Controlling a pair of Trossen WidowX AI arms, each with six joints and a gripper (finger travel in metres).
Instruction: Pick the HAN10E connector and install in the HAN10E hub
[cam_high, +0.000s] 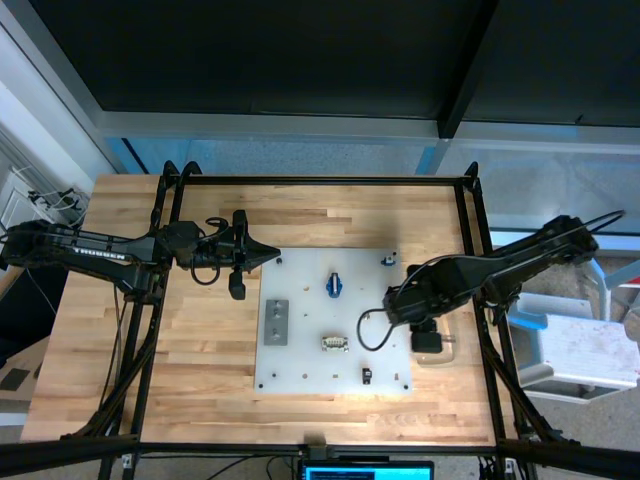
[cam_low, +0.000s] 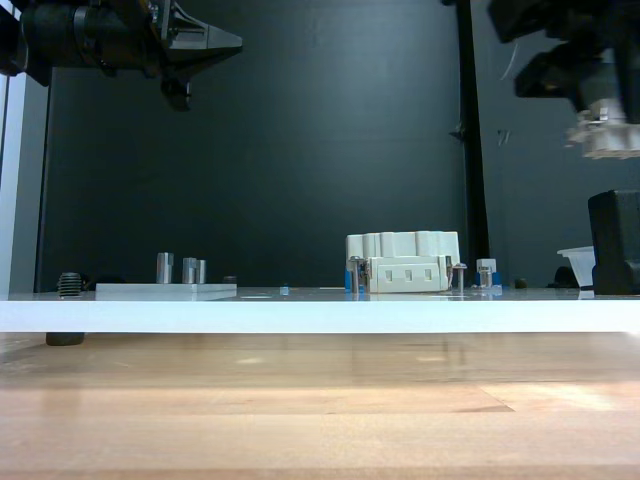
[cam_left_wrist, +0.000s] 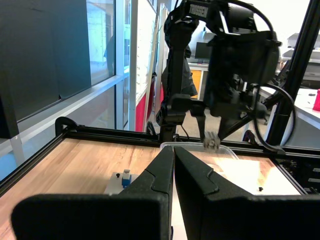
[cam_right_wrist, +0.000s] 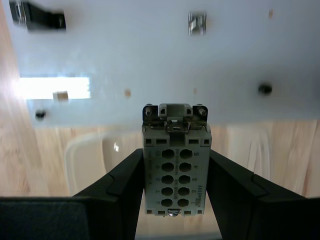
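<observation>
Right wrist view alone shows the HAN10E connector (cam_right_wrist: 176, 172) clamped between the right gripper's (cam_right_wrist: 175, 156) fingers. Its long axis runs along them and its numbered pin holes face the camera, above a clear tray (cam_right_wrist: 75, 150) beside the white board (cam_right_wrist: 150, 50). Low view shows the HAN10E hub (cam_low: 405, 262) upright on that board. Farther off, the left gripper (cam_high: 268, 257) hangs pinched closed over the board's far-left corner.
</observation>
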